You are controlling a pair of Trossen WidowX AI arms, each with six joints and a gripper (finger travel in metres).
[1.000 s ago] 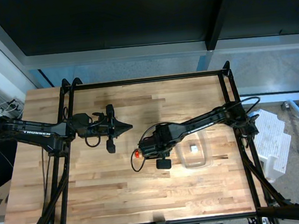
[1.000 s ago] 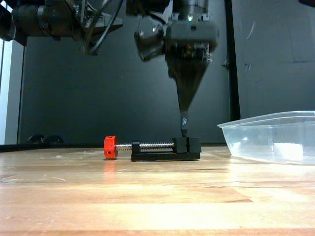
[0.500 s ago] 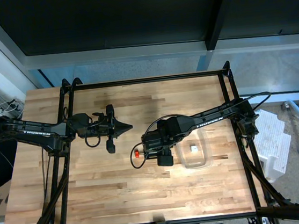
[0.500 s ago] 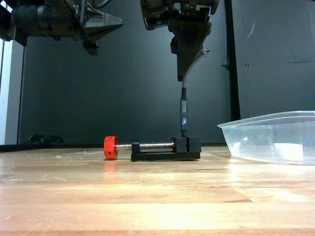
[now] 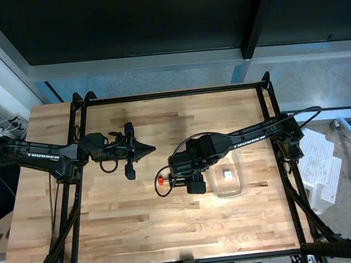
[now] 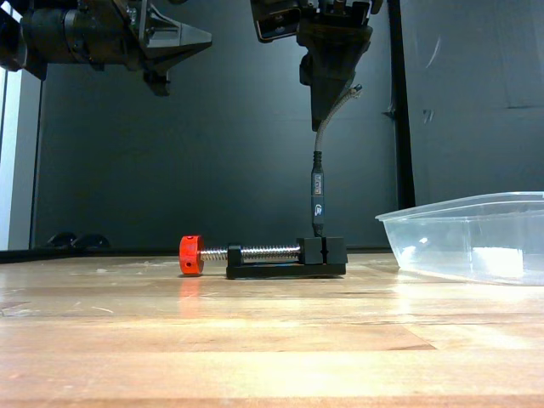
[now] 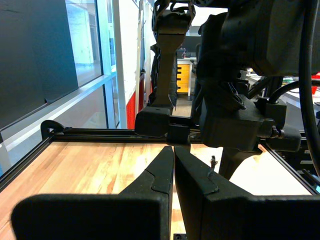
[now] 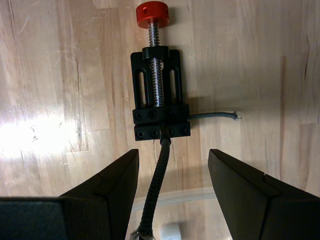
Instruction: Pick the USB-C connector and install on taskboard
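Note:
The taskboard is a black block with a red-orange knob, lying on the table. The USB-C connector stands upright in the end of the block away from the knob, and its braided cable rises from it. My right gripper hangs open well above the plug. The cable runs up between its spread fingers without touching them. From above, the right gripper covers most of the taskboard. My left gripper is shut and empty, high over the table to the left.
A clear plastic tray holding a small white piece sits just right of the taskboard. A thin pin sticks out sideways from the block. Black frame rails run along the table edges.
My right gripper has let go of the connector and risen straight up. The plug now stands alone in the taskboard. The left arm has not moved.

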